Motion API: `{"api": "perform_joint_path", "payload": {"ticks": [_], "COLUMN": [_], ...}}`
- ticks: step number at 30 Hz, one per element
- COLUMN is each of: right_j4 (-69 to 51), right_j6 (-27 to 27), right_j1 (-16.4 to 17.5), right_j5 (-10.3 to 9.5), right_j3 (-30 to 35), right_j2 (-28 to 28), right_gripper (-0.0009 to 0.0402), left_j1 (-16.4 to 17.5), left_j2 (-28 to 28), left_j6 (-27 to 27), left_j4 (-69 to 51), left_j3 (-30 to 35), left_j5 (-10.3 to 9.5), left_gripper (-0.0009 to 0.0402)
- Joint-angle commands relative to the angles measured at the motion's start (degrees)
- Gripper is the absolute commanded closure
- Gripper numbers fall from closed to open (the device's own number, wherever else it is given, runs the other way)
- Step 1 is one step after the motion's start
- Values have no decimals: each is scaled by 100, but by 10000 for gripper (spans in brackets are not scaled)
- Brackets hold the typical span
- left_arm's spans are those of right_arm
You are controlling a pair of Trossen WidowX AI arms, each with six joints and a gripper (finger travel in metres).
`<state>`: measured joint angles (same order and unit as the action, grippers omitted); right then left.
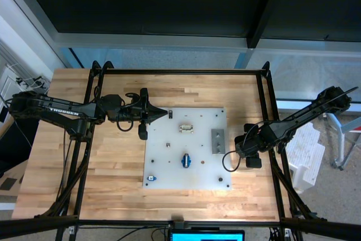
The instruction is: Pick the 16mm cylinder and install on the taskboard
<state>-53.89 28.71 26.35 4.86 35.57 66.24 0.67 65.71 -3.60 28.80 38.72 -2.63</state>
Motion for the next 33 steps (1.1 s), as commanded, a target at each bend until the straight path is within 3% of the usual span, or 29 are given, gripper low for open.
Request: {"api": "perform_joint_path", "payload": {"ticks": [1,7,23,33], "right_j4": [2,-2,-4,-22], "right_j6": [7,13,68,90], "right_j1": [7,13,31,31], "right_j5": [13,122,151,151], "right_j3": [2,2,2,98], "right_j2": [-26,-26,-63,-63], "right_gripper": [206,235,394,392], "left_j1": [2,0,0,0], "left_j2": [2,0,0,0], "left_j6": [2,2,2,2], "left_j4": [0,0,0,0], "left_j3": [0,0,0,0], "left_j5": [0,0,0,0], "left_gripper": [393,393,393,393]}}
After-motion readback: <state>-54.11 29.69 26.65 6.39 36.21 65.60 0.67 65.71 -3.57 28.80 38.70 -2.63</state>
